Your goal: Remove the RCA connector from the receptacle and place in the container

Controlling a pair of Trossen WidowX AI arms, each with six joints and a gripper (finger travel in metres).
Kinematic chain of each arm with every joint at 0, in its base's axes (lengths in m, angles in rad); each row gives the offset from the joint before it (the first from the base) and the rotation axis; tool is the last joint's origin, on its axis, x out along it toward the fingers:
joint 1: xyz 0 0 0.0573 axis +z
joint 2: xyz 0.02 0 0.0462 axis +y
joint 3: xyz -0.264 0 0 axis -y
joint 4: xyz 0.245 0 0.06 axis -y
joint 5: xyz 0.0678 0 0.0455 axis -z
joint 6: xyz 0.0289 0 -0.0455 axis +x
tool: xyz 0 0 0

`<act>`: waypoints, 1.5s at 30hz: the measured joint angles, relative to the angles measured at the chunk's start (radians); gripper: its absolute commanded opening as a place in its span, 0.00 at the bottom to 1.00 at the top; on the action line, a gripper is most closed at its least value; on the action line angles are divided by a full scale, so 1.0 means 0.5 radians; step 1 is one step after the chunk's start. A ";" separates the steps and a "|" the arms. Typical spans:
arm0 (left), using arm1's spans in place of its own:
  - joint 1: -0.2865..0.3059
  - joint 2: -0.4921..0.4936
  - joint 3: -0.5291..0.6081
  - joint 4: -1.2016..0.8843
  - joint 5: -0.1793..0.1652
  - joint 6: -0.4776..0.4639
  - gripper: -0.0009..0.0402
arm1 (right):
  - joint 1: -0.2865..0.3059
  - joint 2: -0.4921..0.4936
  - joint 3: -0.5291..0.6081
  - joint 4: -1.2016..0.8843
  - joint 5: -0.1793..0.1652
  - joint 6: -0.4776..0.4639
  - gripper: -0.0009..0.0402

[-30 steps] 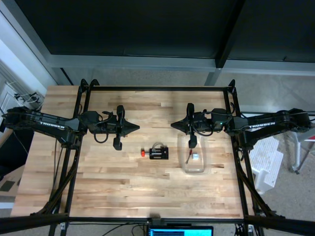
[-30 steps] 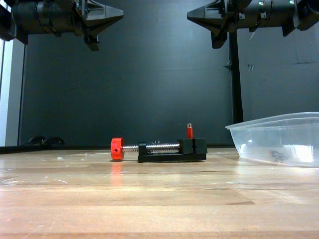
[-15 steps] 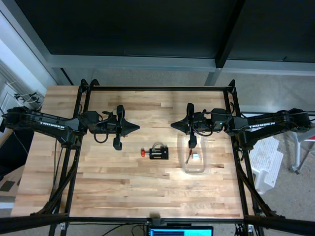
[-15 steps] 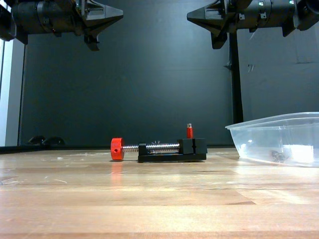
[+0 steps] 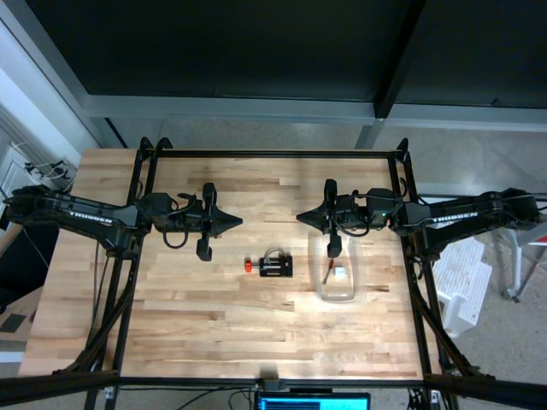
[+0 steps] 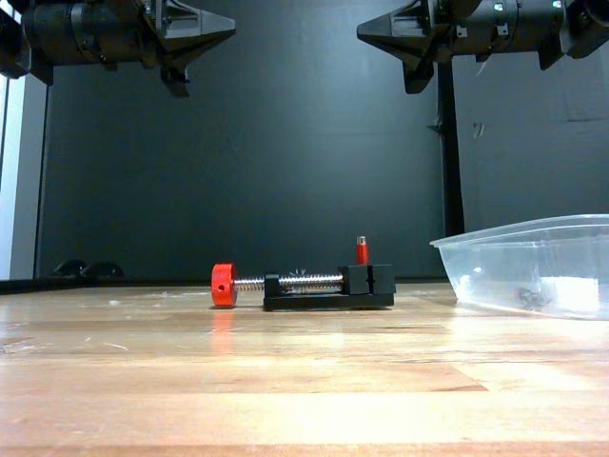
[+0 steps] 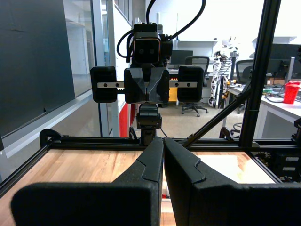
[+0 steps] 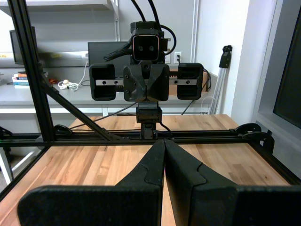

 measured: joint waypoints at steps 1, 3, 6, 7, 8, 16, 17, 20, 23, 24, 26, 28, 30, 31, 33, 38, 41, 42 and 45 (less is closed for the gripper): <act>0.000 0.000 0.000 0.000 0.000 -0.001 0.02 | 0.000 0.000 0.000 0.000 0.000 -0.001 0.02; 0.000 0.000 0.000 0.001 -0.001 -0.001 0.02 | 0.000 0.000 0.000 -0.002 0.000 -0.001 0.02; 0.000 0.000 0.000 0.001 -0.001 0.000 0.02 | 0.000 0.000 0.000 -0.003 0.000 0.000 0.02; 0.000 0.000 0.000 0.001 -0.001 -0.001 0.02 | 0.000 0.000 0.000 -0.005 0.000 0.000 0.02; 0.000 0.000 0.000 0.001 -0.001 0.000 0.02 | 0.000 0.000 0.000 -0.005 0.000 0.000 0.02; 0.000 0.000 0.000 0.000 -0.001 0.000 0.02 | 0.000 0.000 0.000 -0.021 0.000 -0.001 0.02; 0.000 0.000 0.000 0.000 0.000 -0.001 0.02 | 0.000 0.000 0.000 -0.024 0.000 -0.001 0.02; 0.000 0.000 0.000 0.001 -0.001 -0.001 0.02 | 0.000 0.000 0.000 -0.038 0.000 -0.001 0.02; 0.000 0.000 0.000 0.001 -0.001 0.000 0.02 | 0.000 0.000 0.000 -0.039 0.000 -0.001 0.02; 0.000 0.000 0.000 0.001 0.000 -0.001 0.02 | 0.000 0.000 0.000 -0.039 0.000 0.000 0.02; 0.000 0.000 0.000 0.001 -0.001 -0.001 0.02 | 0.000 0.000 0.000 -0.039 0.000 0.000 0.02; 0.000 0.000 0.000 0.001 0.000 -0.001 0.02 | 0.000 0.000 0.000 -0.039 -0.001 -0.001 0.02; 0.000 0.001 0.000 0.001 0.000 -0.001 0.02 | 0.000 0.000 0.000 -0.040 0.000 -0.001 0.02; 0.000 0.001 0.000 0.000 0.000 0.000 0.02 | 0.000 0.000 0.000 -0.040 0.000 -0.001 0.02; 0.000 0.001 0.000 0.000 0.000 0.000 0.02 | 0.000 0.000 0.000 -0.039 0.000 -0.001 0.02; 0.000 0.001 0.000 0.000 0.000 0.000 0.02 | 0.000 0.000 0.000 -0.039 0.000 -0.001 0.02; 0.000 0.001 0.000 0.001 -0.001 0.000 0.02 | 0.000 0.000 0.000 -0.039 0.000 0.000 0.02; 0.000 0.001 0.000 0.001 -0.001 0.000 0.02 | 0.000 0.000 0.000 -0.039 0.000 -0.001 0.02; 0.000 0.001 0.000 0.001 -0.001 0.000 0.02 | 0.000 0.000 0.000 -0.039 0.000 -0.001 0.02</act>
